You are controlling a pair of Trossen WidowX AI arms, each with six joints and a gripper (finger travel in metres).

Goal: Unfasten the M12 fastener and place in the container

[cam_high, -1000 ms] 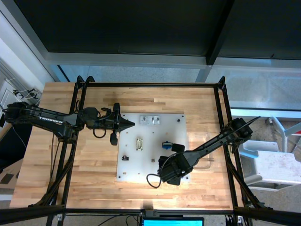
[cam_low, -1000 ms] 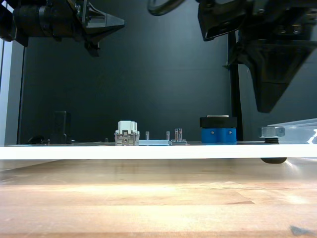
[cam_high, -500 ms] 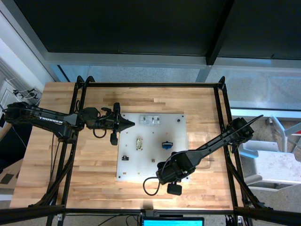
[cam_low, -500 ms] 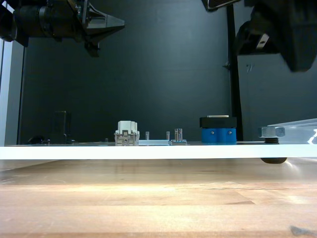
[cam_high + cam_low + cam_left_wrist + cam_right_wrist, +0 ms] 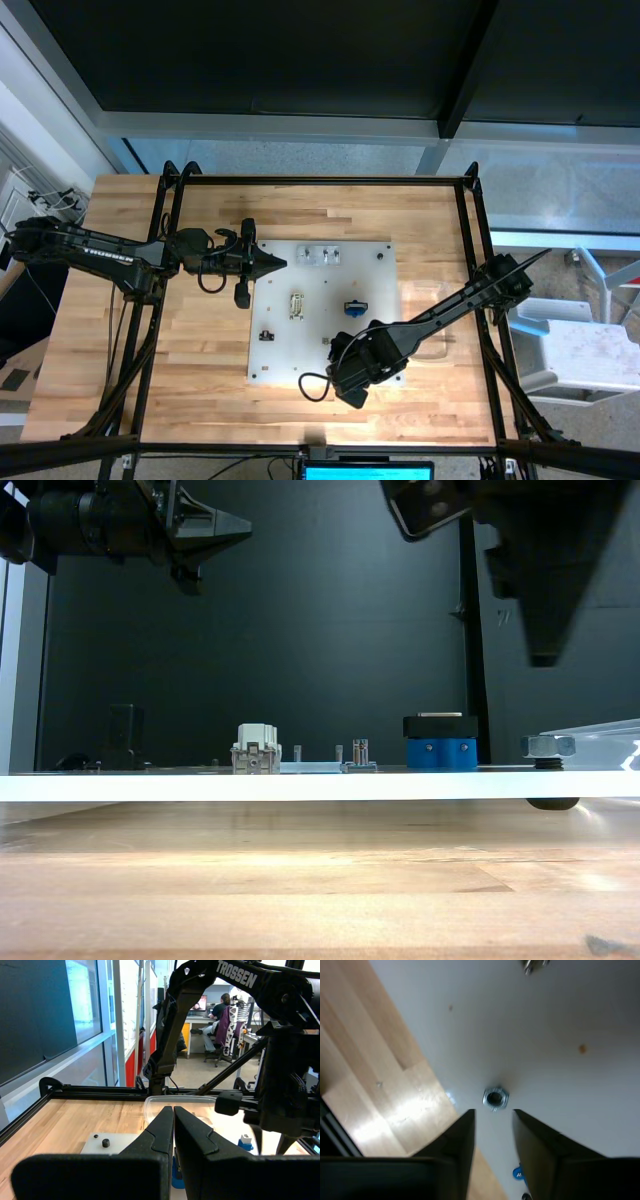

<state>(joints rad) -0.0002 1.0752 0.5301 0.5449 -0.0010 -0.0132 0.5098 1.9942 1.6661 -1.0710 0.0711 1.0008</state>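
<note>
1. Since 0.5 s ago the right gripper [image 5: 493, 1114] has swung back from high and off to one side. It now points straight down, its 2 fingers apart with a clear gap and nothing held.
2. Directly below that gap, not touched by either finger, sits the M12 fastener [image 5: 495, 1097]. It is a small silver hex nut on its stud [image 5: 548, 764], with black ribs showing beneath it, so it is not yet off.
3. It looks hard, smooth and light. The best hold is probably across 2 opposite flats, low on the nut, and once loose it may slip or roll.
4. Under the tool lies the white board [image 5: 285, 350]. The container [image 5: 600, 742] sits just beyond the tool, toward that arm's base.
5. Well across the board from the tool, the left gripper [image 5: 275, 263] hangs raised, its fingers pressed together on nothing.
</note>
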